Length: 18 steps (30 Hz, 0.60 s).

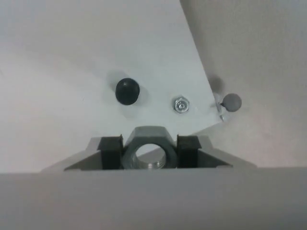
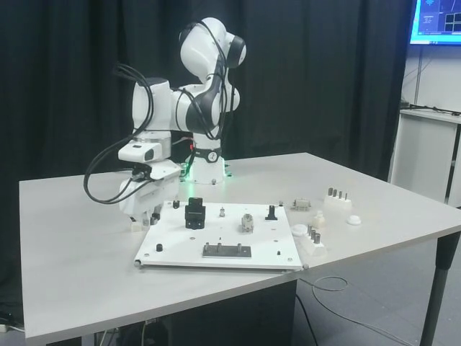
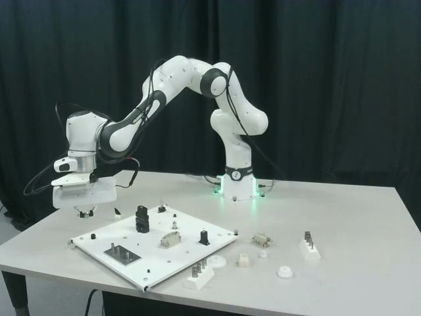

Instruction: Insert bolt 4.

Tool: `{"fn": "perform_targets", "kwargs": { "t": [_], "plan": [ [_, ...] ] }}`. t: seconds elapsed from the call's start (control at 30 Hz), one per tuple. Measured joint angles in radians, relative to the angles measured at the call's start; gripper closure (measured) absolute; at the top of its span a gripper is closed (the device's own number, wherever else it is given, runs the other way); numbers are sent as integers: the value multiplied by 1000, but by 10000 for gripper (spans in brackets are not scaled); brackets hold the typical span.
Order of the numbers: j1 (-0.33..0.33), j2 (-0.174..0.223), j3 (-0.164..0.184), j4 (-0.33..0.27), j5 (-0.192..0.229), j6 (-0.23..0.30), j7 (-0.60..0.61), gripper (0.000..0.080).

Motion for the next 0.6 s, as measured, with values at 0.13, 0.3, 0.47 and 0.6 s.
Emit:
{"fn": "perform_targets", "kwargs": {
  "t": [0.13,0.3,0.47,0.6],
  "plan": [
    [-2,18,0,15,12,0,-9,566],
    [-2,35,0,30,29,-2,-9,566],
    [-2,51,0,45,41,-9,-9,566],
    [-2,62,0,55,41,-11,-9,566]
  ]
}}
